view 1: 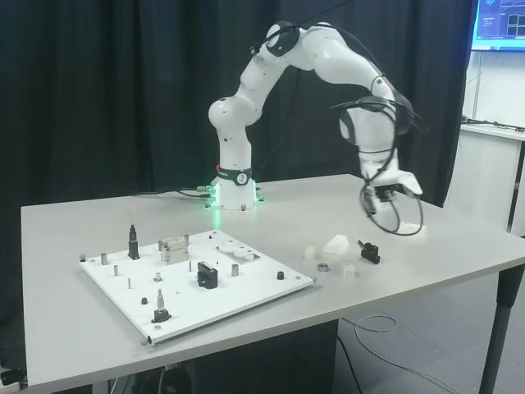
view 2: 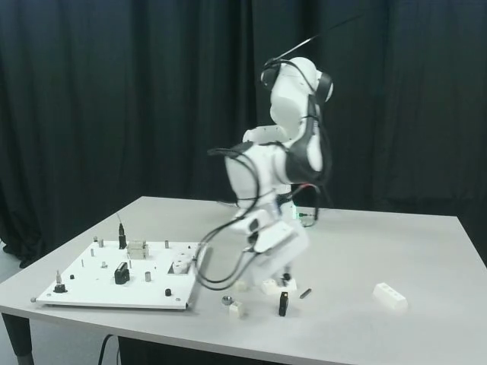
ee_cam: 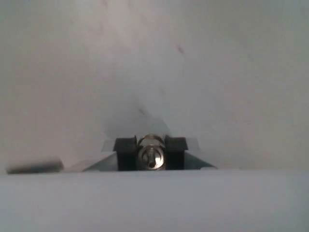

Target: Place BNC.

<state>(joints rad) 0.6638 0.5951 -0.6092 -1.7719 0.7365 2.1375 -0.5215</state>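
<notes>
Metal BNC connector [ee_cam: 151, 153] sits low centre in your wrist view, pinched between two black finger pads [ee_cam: 125, 151] of the jaws, above the grey bench [view 1: 459, 246]. Carry step, I judge; next, swing toward the one white board [view 1: 197, 283] at lower left.

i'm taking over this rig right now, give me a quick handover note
Gripper: shut on the BNC, held between the black pads, up off the grey table.
White board with its fixtures sits on the table apart from the arm; loose small parts lie on the table below the gripper.
Done: BNC picked up.
Left: carry it to the board, place it, release.
</notes>
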